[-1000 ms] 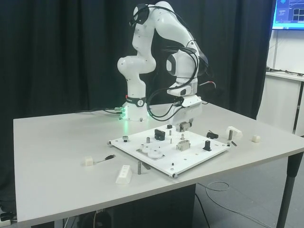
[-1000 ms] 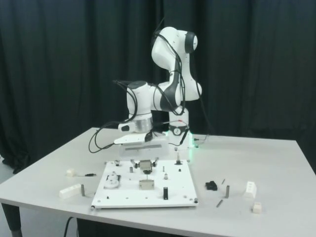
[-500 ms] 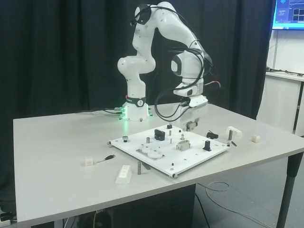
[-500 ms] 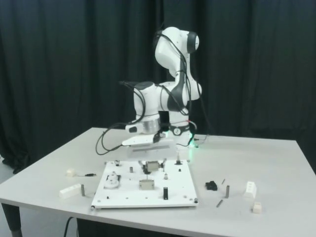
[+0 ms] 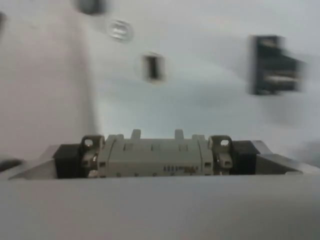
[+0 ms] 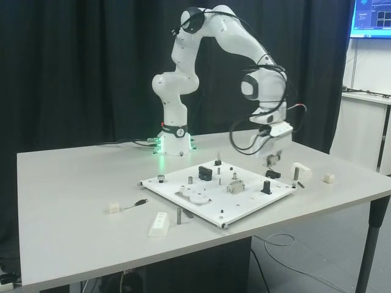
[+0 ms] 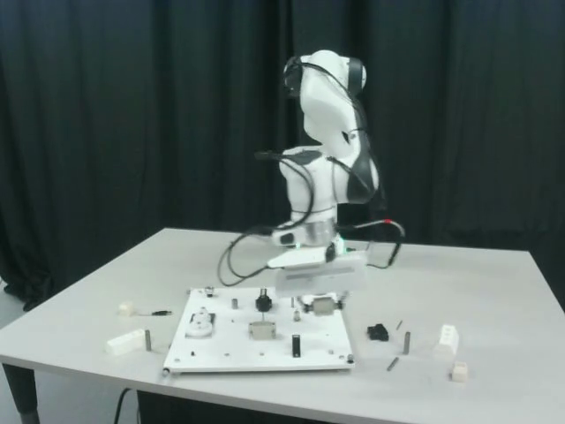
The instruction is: Place waterproof.
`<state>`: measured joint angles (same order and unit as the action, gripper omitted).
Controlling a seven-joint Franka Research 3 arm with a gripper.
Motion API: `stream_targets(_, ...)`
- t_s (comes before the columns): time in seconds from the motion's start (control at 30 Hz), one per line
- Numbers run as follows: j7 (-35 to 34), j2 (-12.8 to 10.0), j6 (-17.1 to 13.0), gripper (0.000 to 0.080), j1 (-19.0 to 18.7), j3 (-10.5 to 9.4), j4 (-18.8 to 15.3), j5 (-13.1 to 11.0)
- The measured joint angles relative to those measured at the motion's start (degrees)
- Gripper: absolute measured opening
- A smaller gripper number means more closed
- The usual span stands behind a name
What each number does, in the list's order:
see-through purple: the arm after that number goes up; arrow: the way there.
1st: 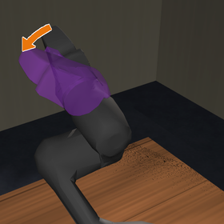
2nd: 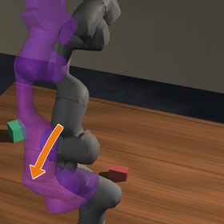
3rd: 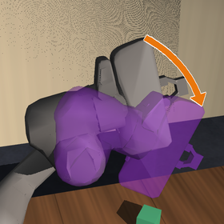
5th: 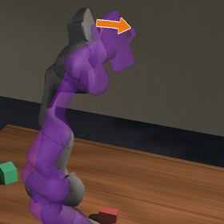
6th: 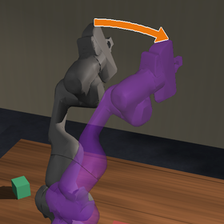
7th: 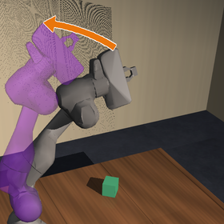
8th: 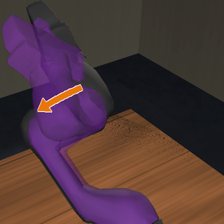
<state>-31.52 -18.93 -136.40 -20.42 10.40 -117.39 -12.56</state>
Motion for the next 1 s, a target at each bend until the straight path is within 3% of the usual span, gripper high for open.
stream_targets(0.3,-7.69,-2.12,-0.05,0.062,-5.88,-0.94,1.35,-0.02)
stream_targets(0.57,-13.72,-2.59,2.03,0.062,-11.21,-1.29,1.32,-0.11)
stream_targets(1.0,-21.33,-3.44,2.14,0.062,-17.96,-1.82,0.19,-0.11)
